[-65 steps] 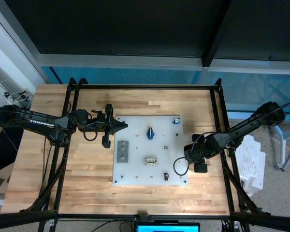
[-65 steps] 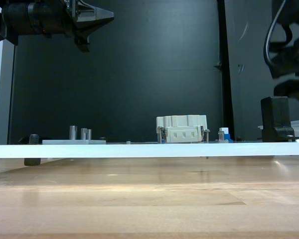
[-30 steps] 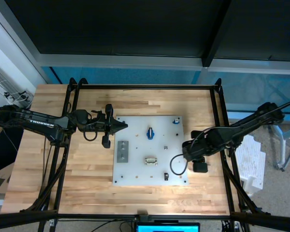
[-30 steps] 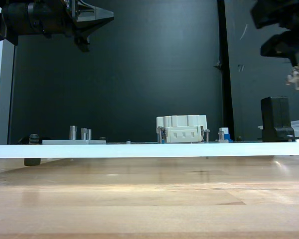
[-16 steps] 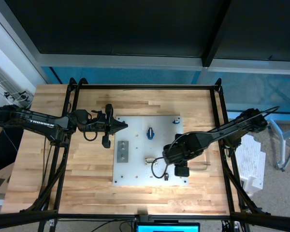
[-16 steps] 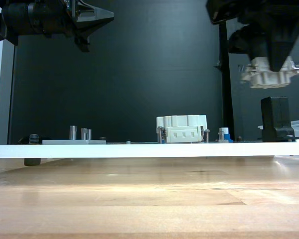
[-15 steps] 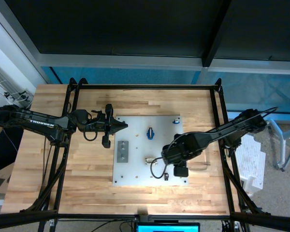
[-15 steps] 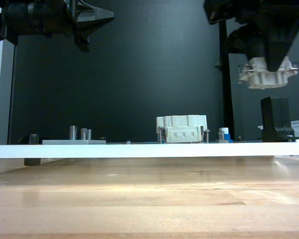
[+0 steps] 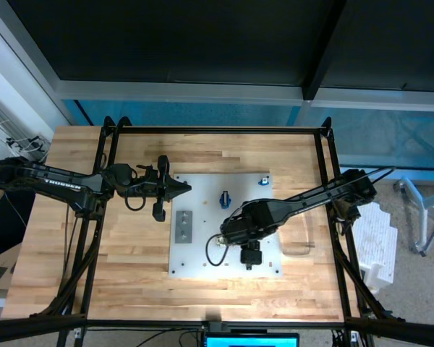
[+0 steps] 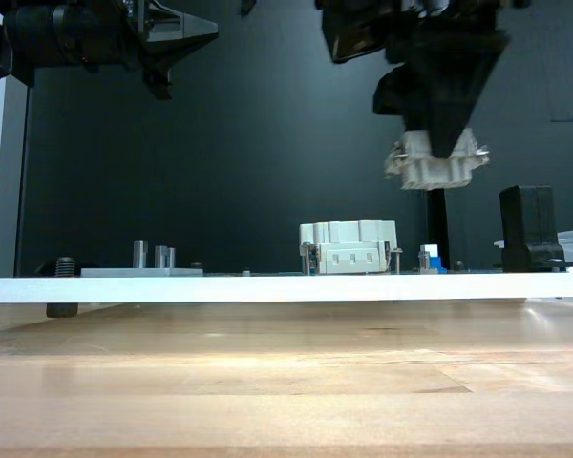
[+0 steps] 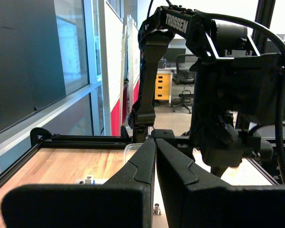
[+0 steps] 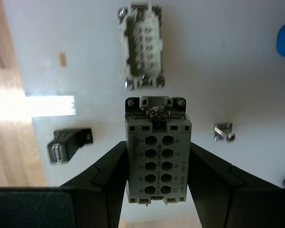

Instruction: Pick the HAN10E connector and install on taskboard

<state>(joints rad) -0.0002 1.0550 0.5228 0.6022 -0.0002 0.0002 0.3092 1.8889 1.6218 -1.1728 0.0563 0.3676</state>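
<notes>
The beige-grey HAN10E connector [image 12: 157,149] hangs in the air with my right gripper [image 12: 157,148] shut on its sides. In the low view the connector [image 10: 435,160] hovers above the white taskboard [image 10: 267,288], a little right of the beige mating socket [image 10: 350,248] mounted on it. The right wrist view shows that socket [image 12: 141,47] just ahead of the held plug. From above, the right gripper [image 9: 228,233] is over the board's [image 9: 202,260] middle and covers the plug. My left gripper [image 9: 177,186] is shut and empty, high beside the board's left edge.
On the board stand a grey metal block [image 9: 183,225] with pins, a blue part [image 9: 225,198], a black fitting [image 10: 530,229] at the right and a small metal fitting [image 12: 223,131]. A clear tray [image 9: 304,235] lies right of the board. A black frame rings the wooden table.
My right arm has swung left from the board's right edge to over its middle, carrying the connector close to the mounted socket. The left arm has not moved.
</notes>
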